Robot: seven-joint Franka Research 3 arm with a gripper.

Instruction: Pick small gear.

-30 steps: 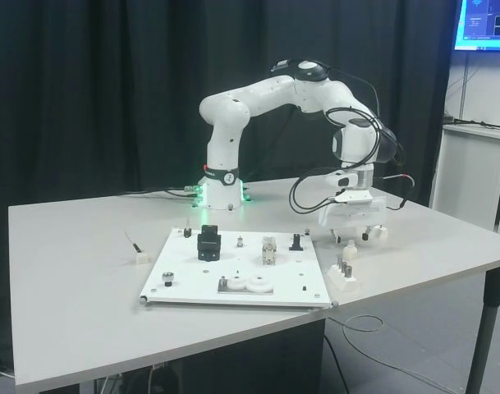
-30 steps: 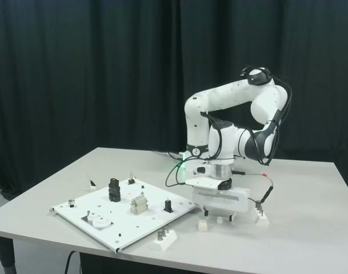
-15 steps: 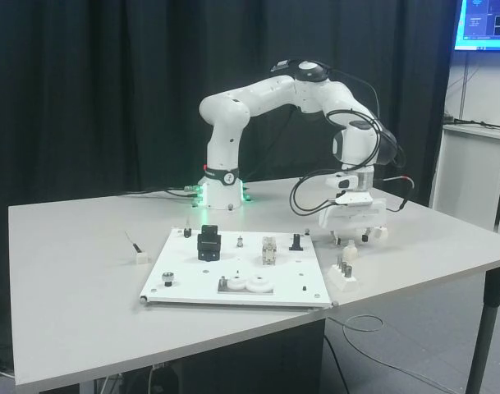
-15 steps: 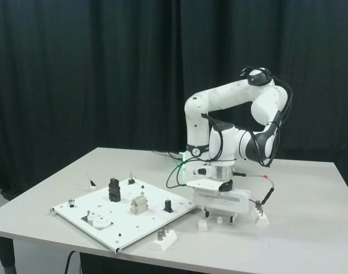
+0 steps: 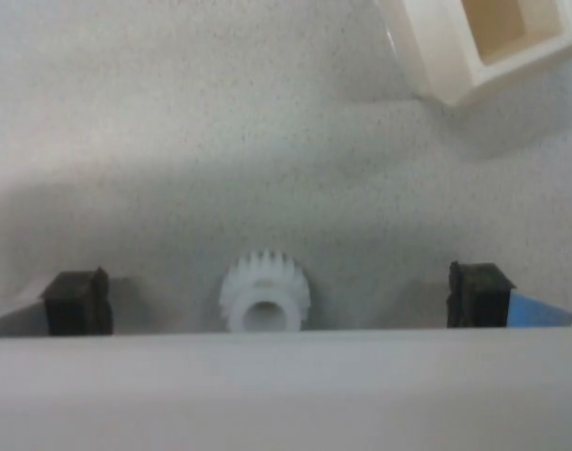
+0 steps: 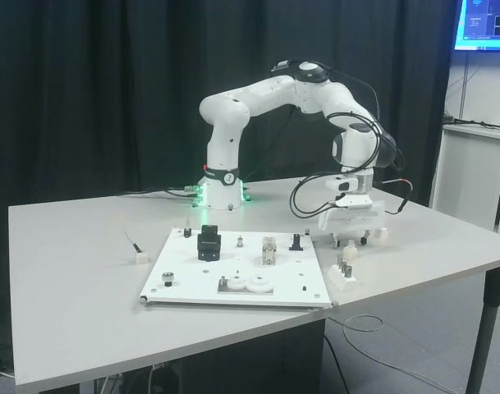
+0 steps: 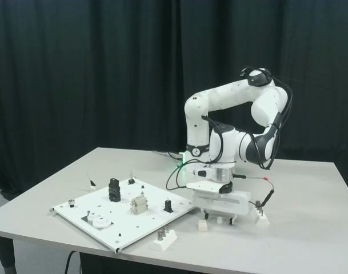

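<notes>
The small white gear (image 5: 265, 291) lies flat on the grey table, teeth and centre hole showing in the wrist view. It sits between my two black fingertips (image 5: 76, 303), which stand wide apart and do not touch it. My gripper (image 5: 278, 299) is open and low over the table, to the right of the white board (image 6: 233, 275). In the room views the gripper (image 6: 349, 239) (image 7: 219, 218) hangs just above the tabletop, and the gear (image 7: 219, 220) is barely visible under it.
A hollow white block (image 5: 483, 38) (image 7: 202, 226) lies close to the gripper. A white holder with metal pins (image 6: 343, 275) (image 7: 164, 238) stands near the board's corner. The board carries two larger white gears (image 6: 248, 285), a black part (image 6: 208, 244) and small pegs.
The hand has shifted slightly toward the board while staying low over the table. The board and loose parts have not moved.
</notes>
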